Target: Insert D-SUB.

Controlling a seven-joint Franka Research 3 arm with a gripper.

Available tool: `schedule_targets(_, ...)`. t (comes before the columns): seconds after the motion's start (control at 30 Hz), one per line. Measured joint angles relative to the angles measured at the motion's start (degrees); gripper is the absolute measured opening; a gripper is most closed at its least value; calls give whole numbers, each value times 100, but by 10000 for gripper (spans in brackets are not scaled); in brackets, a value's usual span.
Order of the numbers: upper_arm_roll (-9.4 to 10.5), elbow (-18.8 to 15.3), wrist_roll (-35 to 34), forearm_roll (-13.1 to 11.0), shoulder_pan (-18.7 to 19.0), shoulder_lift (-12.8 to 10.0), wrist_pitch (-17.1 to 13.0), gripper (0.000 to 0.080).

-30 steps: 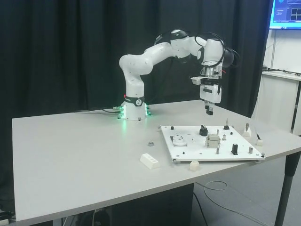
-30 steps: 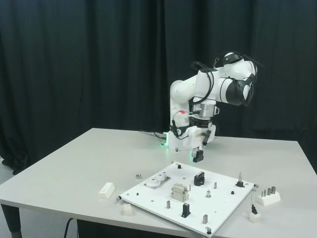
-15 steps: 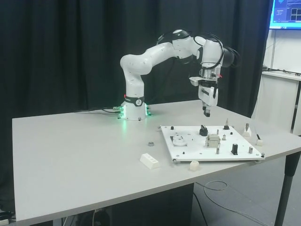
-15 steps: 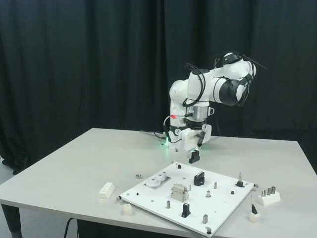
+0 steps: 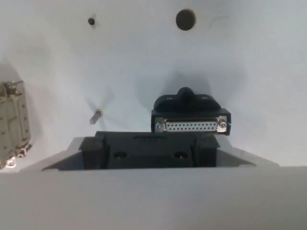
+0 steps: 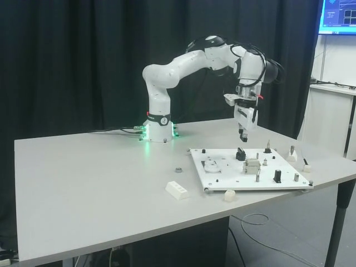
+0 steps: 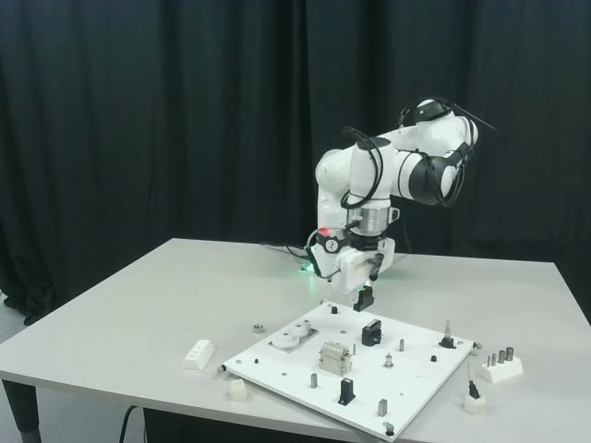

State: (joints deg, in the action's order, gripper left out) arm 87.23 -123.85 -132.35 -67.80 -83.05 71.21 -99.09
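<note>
Hand [image 7: 364, 299] above the white board [image 7: 420, 383], gripping a black plug [image 5: 148, 149].
In your wrist view the plug's mating face is hidden; only its black back shows, clamped between the fingers. The D-SUB socket [image 5: 191, 125] sits on the board just beyond it, apart. The grey table [image 6: 83, 178] carries the board.

Arm [image 6: 178, 64]: white rounded housings with black bands at the joints. Base [image 6: 158, 129]: white, conical, with green lights lit around its foot and a small round black marking on the front. Black cables [image 7: 369, 157] loop loosely along the forearm to the wrist. Pincer [image 7: 364, 297]: white body with black fingertips. In the wrist view, two round screw recesses show in the black finger block [image 5: 148, 151].
</note>
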Motion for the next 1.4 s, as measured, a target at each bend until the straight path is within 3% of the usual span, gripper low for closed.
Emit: schedule_targets(1.4,414,-102,-72,-126,80,5,-283,388)
